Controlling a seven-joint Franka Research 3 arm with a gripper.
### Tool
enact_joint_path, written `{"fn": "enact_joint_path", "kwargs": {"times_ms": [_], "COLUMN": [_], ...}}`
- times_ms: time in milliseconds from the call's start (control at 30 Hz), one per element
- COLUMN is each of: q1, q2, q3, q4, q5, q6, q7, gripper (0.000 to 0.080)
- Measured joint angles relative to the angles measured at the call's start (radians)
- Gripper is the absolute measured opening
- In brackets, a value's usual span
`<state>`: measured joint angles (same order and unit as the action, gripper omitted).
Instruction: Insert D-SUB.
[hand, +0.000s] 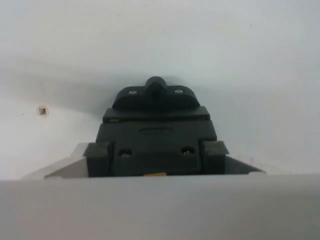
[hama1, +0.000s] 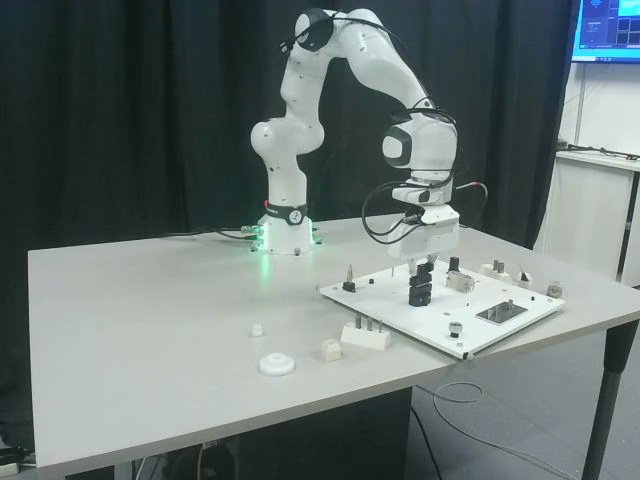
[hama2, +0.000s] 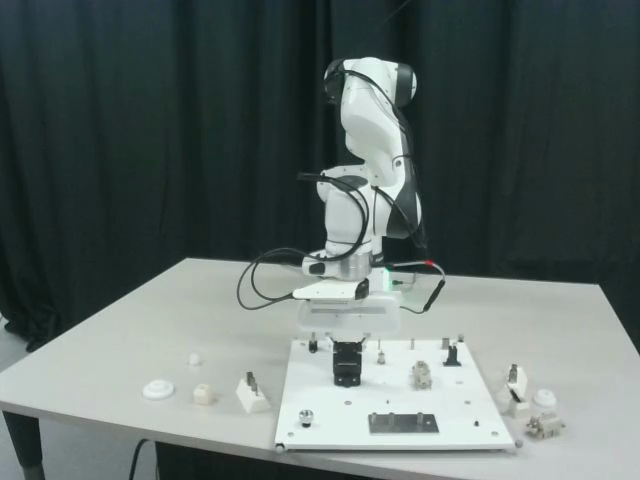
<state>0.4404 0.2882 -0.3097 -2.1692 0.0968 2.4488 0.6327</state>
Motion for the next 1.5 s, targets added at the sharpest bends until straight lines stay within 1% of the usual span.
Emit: {"fn": "enact_joint_path", "kwargs": {"times_ms": [167,500,867,1233,1500], "q1": [0.000,0.000,0.000,0.001,0.001], "q2": [0.000,0.004,0.003,0.002,0.001], "q3": [0.000,0.001,0.001,0.003,0.003], "q4": [0.000,0.000,0.000,0.000,0.000], "q5": [0.000,0.000,-0.001,-0.017,-0.019], "q6": [0.004,0.029,0.022,0.017,0.017], "q7": [0.000,-0.009,-0.009,-0.045,-0.041], "gripper": [0.0383,0.0383,0.0383,0.0383,0.0383]}}
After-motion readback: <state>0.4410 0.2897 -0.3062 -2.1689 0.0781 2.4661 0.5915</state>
